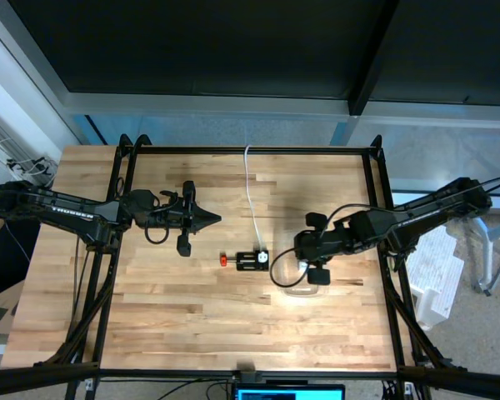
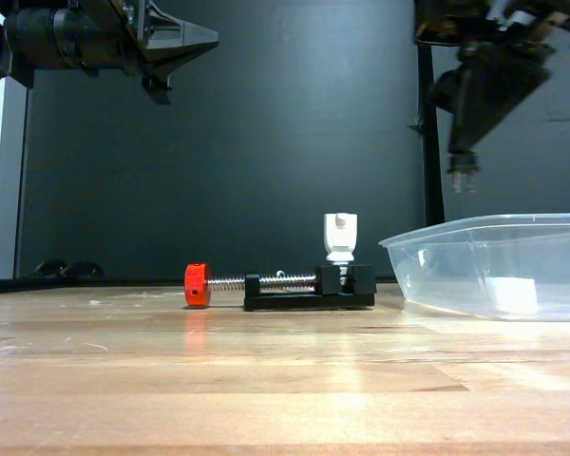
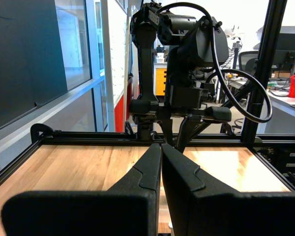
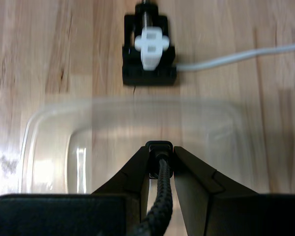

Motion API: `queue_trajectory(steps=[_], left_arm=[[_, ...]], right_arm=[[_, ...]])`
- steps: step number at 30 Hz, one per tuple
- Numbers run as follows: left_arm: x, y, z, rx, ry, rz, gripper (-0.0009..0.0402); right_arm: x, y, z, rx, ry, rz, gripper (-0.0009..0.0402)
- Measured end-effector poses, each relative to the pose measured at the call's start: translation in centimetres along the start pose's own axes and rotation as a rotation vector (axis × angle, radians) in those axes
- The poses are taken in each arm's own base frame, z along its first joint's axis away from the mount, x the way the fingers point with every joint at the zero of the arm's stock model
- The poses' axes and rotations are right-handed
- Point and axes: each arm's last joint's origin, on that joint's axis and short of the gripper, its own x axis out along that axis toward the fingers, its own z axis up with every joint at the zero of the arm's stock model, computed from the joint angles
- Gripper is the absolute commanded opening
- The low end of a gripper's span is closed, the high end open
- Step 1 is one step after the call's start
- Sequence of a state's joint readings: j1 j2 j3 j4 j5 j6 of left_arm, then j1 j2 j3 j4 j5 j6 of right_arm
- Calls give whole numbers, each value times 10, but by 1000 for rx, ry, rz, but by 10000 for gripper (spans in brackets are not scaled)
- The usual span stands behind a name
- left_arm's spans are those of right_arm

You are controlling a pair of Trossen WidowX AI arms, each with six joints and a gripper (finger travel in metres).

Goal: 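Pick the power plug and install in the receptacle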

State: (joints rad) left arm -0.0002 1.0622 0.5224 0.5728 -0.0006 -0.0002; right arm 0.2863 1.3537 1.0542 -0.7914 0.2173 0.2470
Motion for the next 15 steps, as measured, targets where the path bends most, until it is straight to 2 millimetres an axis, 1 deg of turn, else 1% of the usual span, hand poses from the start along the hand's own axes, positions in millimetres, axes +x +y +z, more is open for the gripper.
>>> queue_trajectory(steps=[15], left_arm=[[0,0,0,0,0,0,0]], right_arm=[[29,0,54,9,-14,-25,0]])
